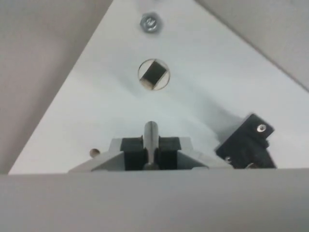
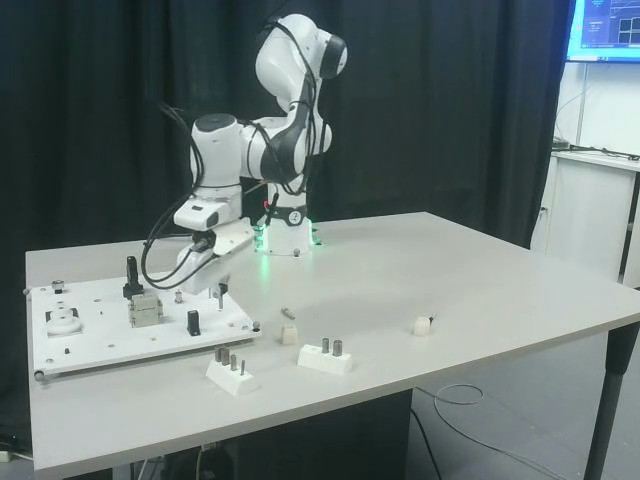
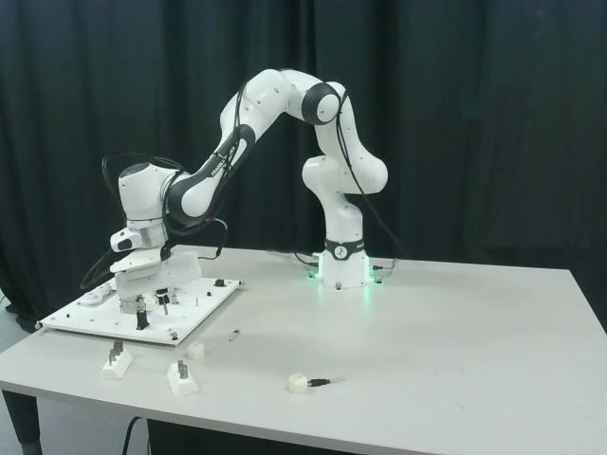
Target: Insert round peg 2.
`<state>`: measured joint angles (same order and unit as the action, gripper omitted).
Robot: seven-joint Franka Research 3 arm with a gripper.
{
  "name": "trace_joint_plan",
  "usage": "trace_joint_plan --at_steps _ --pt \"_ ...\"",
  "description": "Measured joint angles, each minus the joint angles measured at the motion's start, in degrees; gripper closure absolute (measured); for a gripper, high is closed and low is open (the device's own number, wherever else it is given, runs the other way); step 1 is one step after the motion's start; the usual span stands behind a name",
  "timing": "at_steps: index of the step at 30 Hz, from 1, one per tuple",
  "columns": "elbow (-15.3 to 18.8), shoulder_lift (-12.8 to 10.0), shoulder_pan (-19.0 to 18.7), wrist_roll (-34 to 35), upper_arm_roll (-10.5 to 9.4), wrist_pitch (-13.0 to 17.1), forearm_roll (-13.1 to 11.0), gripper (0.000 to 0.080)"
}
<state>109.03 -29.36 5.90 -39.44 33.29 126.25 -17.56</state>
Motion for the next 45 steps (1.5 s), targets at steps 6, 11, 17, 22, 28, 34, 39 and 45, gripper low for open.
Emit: trace_joint_plan --at_steps 6,11,17,22,28,34,39,45 --pt "4.13 1.61 -0.01 -0.52 0.08 3.73 -1.03 0.0741" --pt "7.14 2.74 -0.08 -0.52 0.08 6.74 -1.72 0.0741" --pt "10.00 4.10 -0.22 -0.52 0.09 9.56 -2.09 0.0741" --pt "11.85 5.38 -0.32 -0.52 0.09 10.96 -2.09 0.0741" --pt "13.55 6.72 -0.33 -0.52 0.11 11.91 -2.08 0.0741" --pt "14.52 7.24 -0.33 -0.52 0.29 12.38 -2.06 0.0741" --pt "15.33 7.25 -0.33 -0.52 0.48 12.89 -2.05 0.0741" --pt "16.15 7.25 -0.33 -0.52 0.67 13.23 -2.05 0.0741"
